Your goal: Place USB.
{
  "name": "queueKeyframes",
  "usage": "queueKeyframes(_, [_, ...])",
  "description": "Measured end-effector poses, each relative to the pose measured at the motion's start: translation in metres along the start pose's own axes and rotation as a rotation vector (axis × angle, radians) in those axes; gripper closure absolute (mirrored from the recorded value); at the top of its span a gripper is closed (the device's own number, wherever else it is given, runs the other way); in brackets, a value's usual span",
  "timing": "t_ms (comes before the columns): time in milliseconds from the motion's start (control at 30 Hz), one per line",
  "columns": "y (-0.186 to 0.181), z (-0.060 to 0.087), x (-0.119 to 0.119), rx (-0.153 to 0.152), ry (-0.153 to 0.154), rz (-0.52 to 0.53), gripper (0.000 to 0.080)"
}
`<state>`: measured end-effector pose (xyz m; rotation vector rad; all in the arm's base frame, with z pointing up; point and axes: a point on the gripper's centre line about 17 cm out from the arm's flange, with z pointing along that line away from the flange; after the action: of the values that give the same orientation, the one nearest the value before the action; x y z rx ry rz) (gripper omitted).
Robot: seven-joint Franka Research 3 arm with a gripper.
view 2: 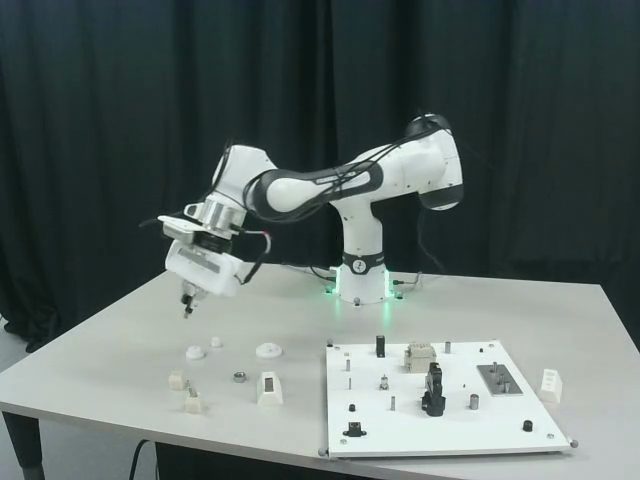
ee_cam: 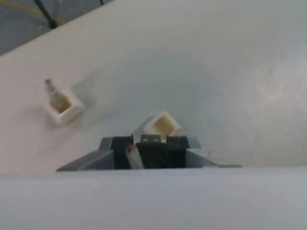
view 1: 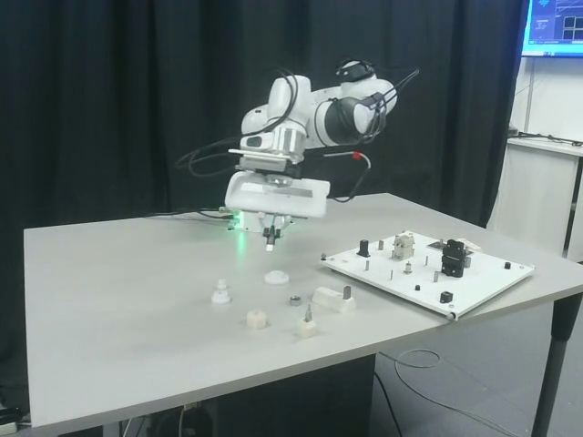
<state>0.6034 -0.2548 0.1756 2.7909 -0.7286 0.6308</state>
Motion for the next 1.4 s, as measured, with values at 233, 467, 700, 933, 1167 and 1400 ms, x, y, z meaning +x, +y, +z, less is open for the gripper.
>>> queueKeyframes(233, [0.019, 0.019, 0.007, 0.004, -0.036, 0.105, 0.0662])
queueKeyframes(467, [0.032, 0.037, 0.011, 0.006, -0.078, 0.225, 0.0662])
queueKeyframes(700, [0.038, 0.053, 0.015, 0.006, -0.110, 0.335, 0.0662])
queueKeyframes(933, [0.038, 0.064, 0.014, 0.007, -0.155, 0.430, 0.0662])
queueKeyframes(1167, [0.036, 0.071, 0.011, -0.003, -0.200, 0.527, 0.0662])
queueKeyframes(1400, [0.036, 0.078, 0.010, -0.040, -0.228, 0.597, 0.0662])
